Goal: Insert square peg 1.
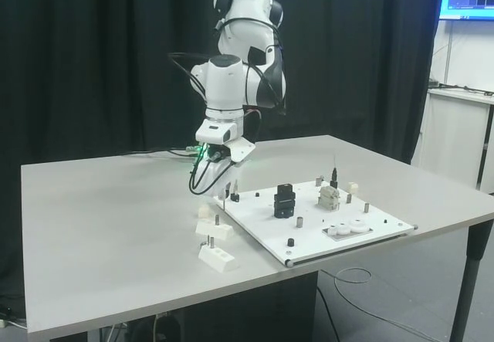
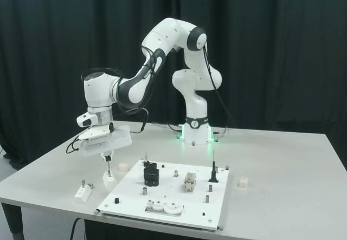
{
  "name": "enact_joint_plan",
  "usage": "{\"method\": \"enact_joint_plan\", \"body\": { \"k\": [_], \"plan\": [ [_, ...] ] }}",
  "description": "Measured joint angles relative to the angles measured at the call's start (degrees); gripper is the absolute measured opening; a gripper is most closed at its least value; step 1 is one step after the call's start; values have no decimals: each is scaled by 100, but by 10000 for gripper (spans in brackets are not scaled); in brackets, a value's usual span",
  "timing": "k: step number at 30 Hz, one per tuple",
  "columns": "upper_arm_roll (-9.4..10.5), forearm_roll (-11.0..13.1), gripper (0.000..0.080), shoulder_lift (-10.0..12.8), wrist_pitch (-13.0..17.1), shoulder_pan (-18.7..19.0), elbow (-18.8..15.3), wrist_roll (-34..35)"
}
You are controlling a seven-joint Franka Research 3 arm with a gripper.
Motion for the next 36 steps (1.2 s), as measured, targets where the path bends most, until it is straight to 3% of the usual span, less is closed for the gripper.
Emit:
{"method": "enact_joint_plan", "body": {
  "k": [36],
  "plan": [
    [-44,-1,24,-7,-50,-2,70,219]
  ]
}}
